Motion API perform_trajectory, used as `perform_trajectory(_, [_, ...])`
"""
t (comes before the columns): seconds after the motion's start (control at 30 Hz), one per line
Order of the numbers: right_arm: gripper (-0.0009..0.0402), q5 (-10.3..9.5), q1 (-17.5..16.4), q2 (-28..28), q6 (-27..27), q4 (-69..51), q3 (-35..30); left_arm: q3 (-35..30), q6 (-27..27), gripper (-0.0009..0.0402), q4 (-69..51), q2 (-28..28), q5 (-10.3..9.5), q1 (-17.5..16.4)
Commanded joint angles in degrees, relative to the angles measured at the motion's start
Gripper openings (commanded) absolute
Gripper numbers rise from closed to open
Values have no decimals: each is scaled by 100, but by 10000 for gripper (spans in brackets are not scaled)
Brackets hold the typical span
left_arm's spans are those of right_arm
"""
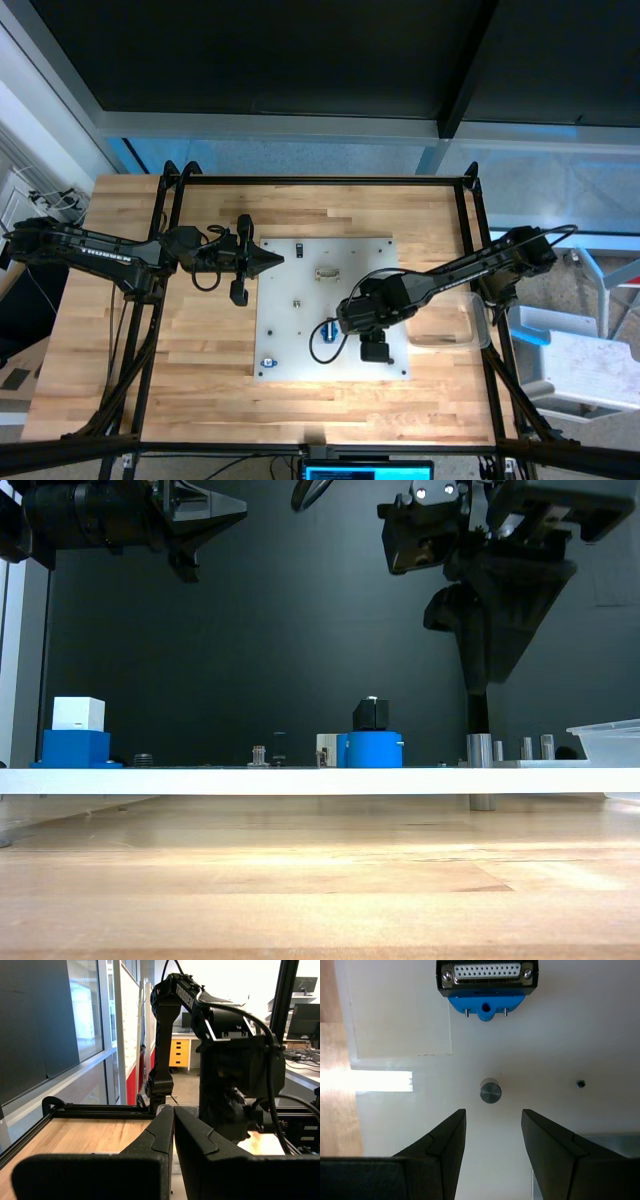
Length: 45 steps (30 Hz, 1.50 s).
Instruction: Pick the 16mm cylinder and place it in the taskboard
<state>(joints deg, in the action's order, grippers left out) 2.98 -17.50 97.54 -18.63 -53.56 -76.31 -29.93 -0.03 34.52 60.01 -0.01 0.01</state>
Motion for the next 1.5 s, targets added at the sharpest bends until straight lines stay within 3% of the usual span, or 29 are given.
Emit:
perform_trajectory(0.03, [153, 0, 4, -103, -39, -4, -2, -2, -2, 0, 4, 0, 0, 0])
perform_trajectory(0.53, [153, 2, 11, -466, -35, -17, -2, -2, -2, 0, 2, 0, 0, -2])
perform_trajectory(1.5, [153, 0, 9, -466, -33, 59, 0, -2, -2, 0, 2, 0, 0, 0])
